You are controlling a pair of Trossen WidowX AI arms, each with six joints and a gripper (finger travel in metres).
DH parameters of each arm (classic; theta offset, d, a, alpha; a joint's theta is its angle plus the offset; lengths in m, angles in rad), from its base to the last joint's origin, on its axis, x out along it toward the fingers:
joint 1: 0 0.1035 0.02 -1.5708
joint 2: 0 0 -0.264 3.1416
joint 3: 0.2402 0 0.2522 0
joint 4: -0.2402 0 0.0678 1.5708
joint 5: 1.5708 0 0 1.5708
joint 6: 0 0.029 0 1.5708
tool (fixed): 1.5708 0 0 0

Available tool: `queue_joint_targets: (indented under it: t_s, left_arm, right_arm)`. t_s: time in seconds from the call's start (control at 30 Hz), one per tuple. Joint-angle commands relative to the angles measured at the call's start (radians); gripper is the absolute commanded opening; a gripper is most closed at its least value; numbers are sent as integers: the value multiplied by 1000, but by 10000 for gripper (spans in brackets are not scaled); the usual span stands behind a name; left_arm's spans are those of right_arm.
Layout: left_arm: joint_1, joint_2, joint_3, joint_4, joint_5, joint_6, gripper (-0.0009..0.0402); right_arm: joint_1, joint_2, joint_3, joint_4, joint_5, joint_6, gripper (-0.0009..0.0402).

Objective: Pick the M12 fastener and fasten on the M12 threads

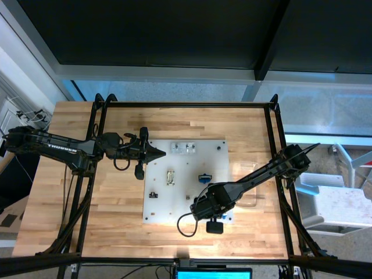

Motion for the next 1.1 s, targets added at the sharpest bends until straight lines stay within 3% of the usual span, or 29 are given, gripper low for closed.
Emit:
queue_joint_targets:
  t_s: [0.03,0.2,0.67,0.73,0.8,0.83,0.87,0.93,1.1]
  left_arm:
    - [0,0,0,0,0,0,0]
    - [0,0,0,-1,0,0,0]
    - [0,0,0,0,0,0,0]
    - [0,0,0,0,0,0,0]
    - [0,0,0,0,0,0,0]
    - [0,0,0,0,0,0,0]
    - [0,0,0,0,0,0,0]
    - [0,0,0,0,0,0,0]
    - [0,0,0,0,0,0,0]
  right_arm:
    - [-5,5,0,5,37,1,0]
    - [-5,29,-4,24,58,-2,0]
    - [-5,35,-24,90,45,-2,0]
    - [-5,35,-24,87,-14,-5,0]
    - [-5,30,-24,72,-164,-42,0]
    - [-5,27,-24,59,-220,-57,0]
    - [-5,24,-24,47,-248,-56,0]
    - [-5,23,-23,26,-247,-55,0]
    - [-5,15,-23,16,-182,-26,0]
